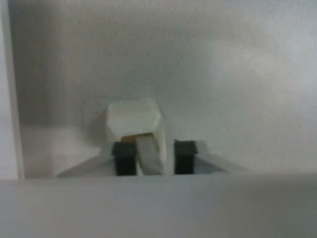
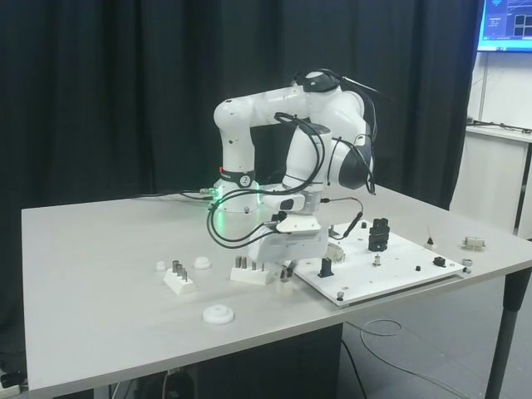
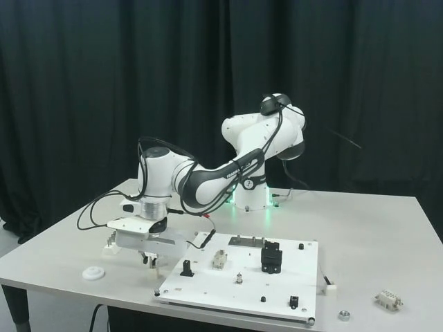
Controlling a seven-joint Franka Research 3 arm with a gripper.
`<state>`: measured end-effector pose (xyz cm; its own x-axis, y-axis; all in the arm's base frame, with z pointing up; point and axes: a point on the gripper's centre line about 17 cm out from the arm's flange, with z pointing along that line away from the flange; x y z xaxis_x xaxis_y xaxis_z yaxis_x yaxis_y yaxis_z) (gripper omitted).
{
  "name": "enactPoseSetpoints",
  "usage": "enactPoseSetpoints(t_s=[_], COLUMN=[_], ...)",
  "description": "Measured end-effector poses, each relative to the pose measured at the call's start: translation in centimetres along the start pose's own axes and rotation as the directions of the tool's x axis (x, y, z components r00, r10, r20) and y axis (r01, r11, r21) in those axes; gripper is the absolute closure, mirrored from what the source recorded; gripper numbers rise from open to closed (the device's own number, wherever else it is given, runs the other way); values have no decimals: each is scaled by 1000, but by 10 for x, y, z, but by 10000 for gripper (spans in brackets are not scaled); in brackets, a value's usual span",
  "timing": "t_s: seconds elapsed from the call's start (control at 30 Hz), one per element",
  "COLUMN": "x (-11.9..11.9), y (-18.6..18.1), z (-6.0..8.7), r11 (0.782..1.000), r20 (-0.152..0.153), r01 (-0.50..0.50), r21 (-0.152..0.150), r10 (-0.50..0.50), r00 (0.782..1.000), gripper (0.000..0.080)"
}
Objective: Pick Ethernet.
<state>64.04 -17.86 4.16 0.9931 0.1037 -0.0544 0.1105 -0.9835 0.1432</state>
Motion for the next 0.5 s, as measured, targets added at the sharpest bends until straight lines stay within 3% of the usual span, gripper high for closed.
enactPoseSetpoints(t_s=[0.17,0.2,0.5], x=[2,2,5], y=[-1,-1,2], z=[-1,-1,-8], r11=[1000,1000,1000], r20=[-2,-2,-9], r01=[3,4,4], r21=[0,-1,-6], r10=[-3,-4,-4], r00=[1000,1000,1000], gripper=[604,730,730])
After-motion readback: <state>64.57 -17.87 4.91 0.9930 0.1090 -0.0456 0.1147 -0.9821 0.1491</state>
